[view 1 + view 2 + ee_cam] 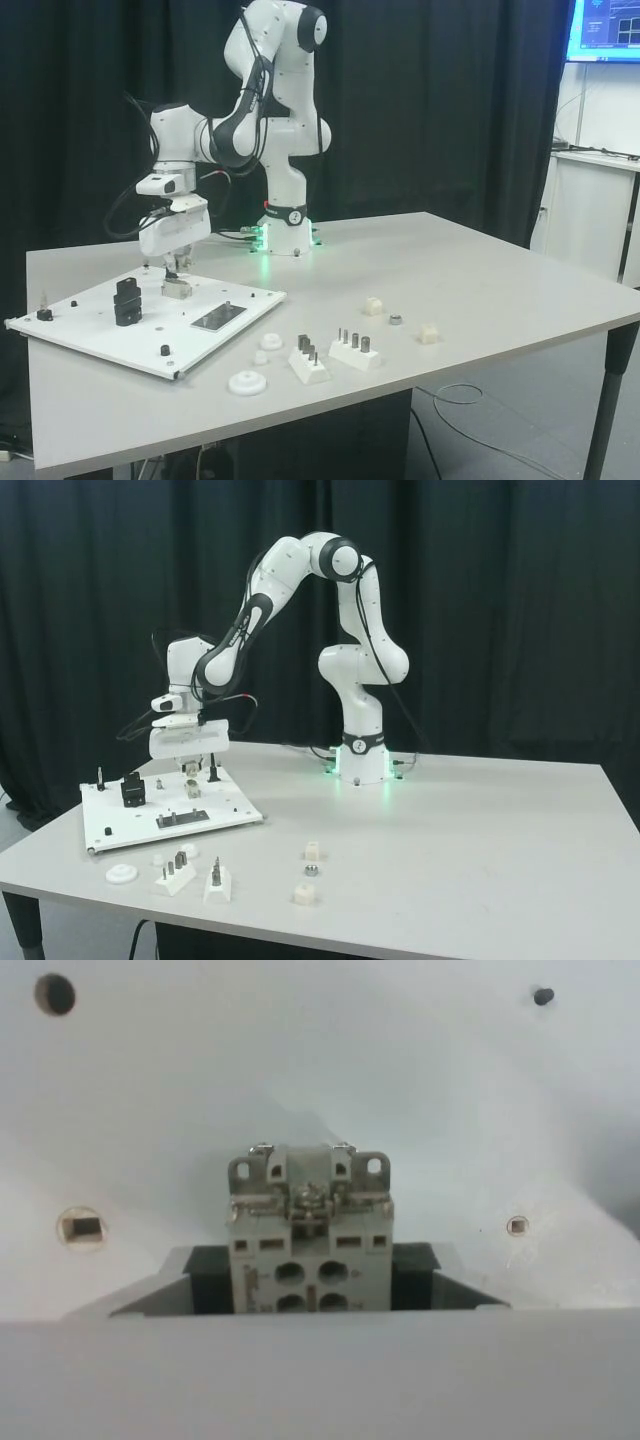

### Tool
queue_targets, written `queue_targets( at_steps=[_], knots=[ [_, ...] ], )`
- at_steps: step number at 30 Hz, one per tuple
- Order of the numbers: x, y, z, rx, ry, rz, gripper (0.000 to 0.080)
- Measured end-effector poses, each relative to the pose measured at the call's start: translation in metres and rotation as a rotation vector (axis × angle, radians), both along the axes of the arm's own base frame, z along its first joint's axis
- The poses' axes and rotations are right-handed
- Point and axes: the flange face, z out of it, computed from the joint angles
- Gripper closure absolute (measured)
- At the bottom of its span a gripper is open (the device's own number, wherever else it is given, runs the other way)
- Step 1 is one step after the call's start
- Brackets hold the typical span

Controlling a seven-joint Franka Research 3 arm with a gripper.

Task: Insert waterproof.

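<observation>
Our gripper (172, 268) seems clamped on the grey boxy waterproof connector (308, 1230); any tilt over the white board (90, 325) could jam it.

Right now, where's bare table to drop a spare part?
Free: the table beyond the arm's base, out to its far edge. Crowded: the white board under the hand, and the front strip with gears, peg blocks and small cubes.
</observation>
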Motion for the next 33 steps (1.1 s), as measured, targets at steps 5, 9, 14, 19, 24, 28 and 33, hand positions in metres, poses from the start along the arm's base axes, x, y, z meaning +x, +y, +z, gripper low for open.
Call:
queue_targets(
  at_steps=[5,9,14,19,24,28,33],
  knots=[
    [0.0001,-0.0002,0.0002,-0.003,0.000,0.020,0.0488],
    [0.0003,-0.0005,0.0005,-0.008,0.001,0.032,0.0488],
    [0.0009,-0.0006,0.0007,-0.018,0.011,0.051,0.0488],
    [0.0016,0.0000,-0.0001,-0.022,0.022,0.062,0.0488],
    [0.0023,0.0003,-0.0023,-0.022,0.033,0.037,0.0488],
    [0.0035,0.0006,-0.0039,-0.024,0.047,-0.003,0.0488],
    [0.0065,0.0016,-0.0063,-0.034,0.071,-0.027,0.0488]
  ],
)
